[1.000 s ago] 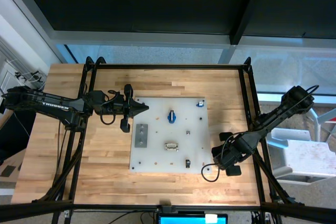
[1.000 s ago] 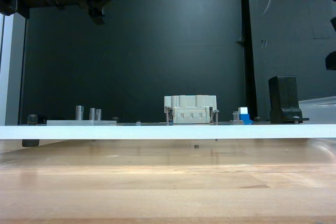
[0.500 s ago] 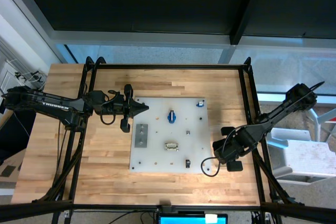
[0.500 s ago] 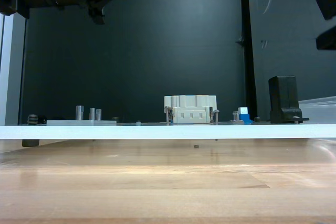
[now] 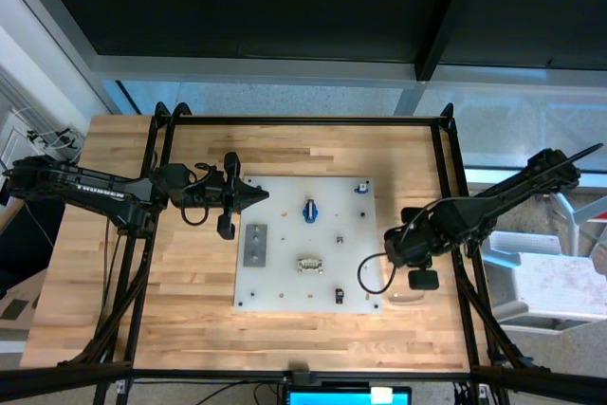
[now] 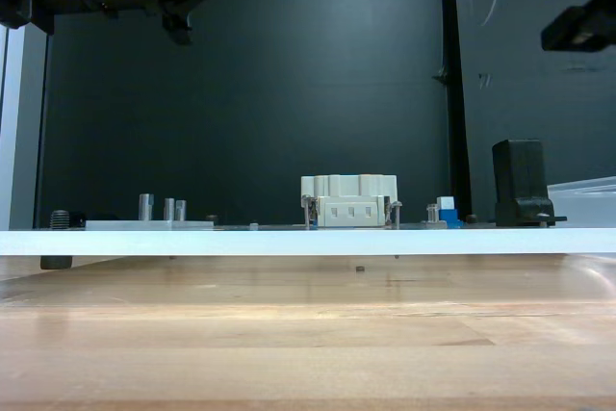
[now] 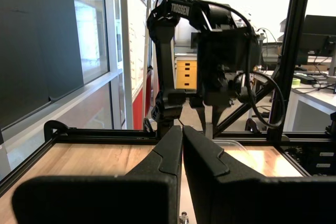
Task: Pick the 16mm bar and place in it's hole on the taskboard
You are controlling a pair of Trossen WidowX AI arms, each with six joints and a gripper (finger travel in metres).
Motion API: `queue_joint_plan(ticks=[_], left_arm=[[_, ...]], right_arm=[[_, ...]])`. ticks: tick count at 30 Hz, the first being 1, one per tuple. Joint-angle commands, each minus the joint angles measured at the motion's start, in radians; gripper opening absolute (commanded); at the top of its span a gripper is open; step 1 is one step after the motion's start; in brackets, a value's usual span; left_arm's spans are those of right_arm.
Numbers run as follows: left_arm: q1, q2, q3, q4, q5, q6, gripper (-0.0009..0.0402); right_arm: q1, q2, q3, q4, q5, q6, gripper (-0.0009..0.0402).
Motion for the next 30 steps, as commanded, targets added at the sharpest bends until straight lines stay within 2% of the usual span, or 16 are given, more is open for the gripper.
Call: queue_joint_plan(ticks=[1,5,21,30], left_arm=[[0.000,0.000,0.000,0.001,0.000,0.000,0.0000],[0.000,0.000,0.000,0.000,0.000,0.000,0.0000],[0.000,0.000,0.000,0.000,0.000,0.000,0.0000],[0.000,0.000,0.000,0.000,0.000,0.000,0.0000]], right_arm=[[-0.038,0.001,0.040,-0.045,0.012,-0.043,0.0000],[-0.071,0.001,0.084,-0.079,0.035,-0.080,0.0000],[-0.077,0.001,0.239,-0.104,0.034,-0.079,0.0000],[-0.077,0.014,0.258,-0.106,0.034,-0.077,0.0000]])
